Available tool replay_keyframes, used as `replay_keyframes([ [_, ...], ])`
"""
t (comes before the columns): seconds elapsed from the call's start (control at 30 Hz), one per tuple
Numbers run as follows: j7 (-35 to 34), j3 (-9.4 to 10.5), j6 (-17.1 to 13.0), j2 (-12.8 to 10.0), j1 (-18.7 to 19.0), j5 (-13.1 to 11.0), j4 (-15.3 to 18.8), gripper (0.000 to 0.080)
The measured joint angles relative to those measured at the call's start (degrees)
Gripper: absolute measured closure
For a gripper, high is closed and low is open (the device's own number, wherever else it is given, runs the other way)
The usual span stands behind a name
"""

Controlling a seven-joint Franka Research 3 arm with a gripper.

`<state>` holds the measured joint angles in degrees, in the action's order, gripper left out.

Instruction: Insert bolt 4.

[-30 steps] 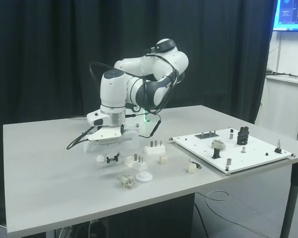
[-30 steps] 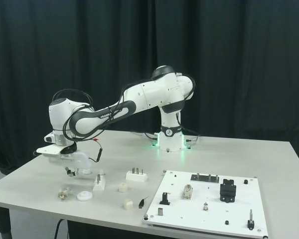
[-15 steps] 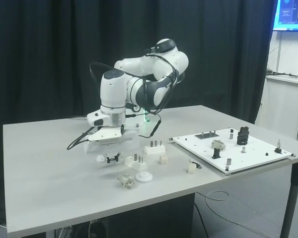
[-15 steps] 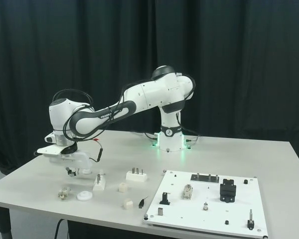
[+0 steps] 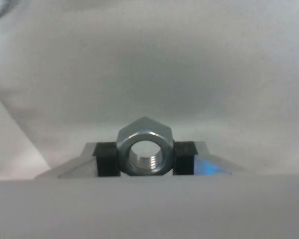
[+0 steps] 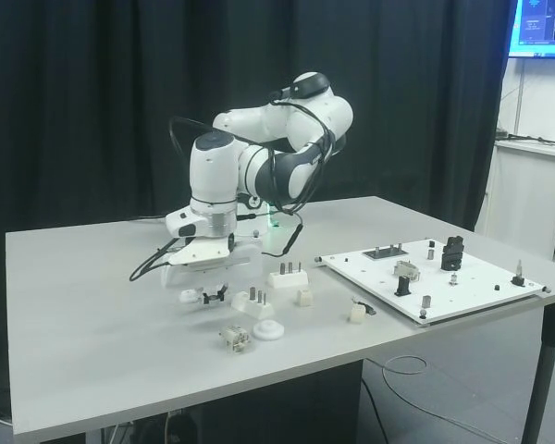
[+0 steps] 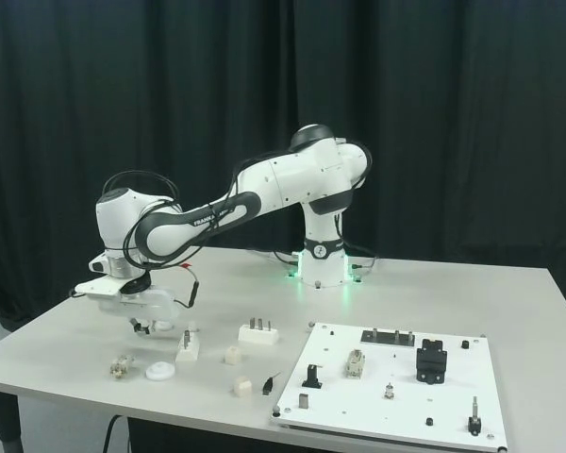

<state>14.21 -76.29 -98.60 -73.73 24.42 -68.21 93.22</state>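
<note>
Grey hex-headed metal bolt sits clamped between the black fingers, head toward the wrist camera. Gripper has lifted slightly and shifted toward the white assembly board since a second ago, above the grey tabletop, near the small white holders.

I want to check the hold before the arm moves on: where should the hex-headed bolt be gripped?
By two opposite flats of its hex head, from above, along its axis. That is how the gripper holds it, one black pad on each side.
</note>
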Motion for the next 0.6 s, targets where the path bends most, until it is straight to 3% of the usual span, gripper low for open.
replay_keyframes([
  [0.27,0.00,-0.71,1.90,0.00,1.95,-0.23,1.58,0.0575],
  [0.6,0.00,-3.17,4.80,-0.02,6.75,-1.50,5.97,0.0575],
])
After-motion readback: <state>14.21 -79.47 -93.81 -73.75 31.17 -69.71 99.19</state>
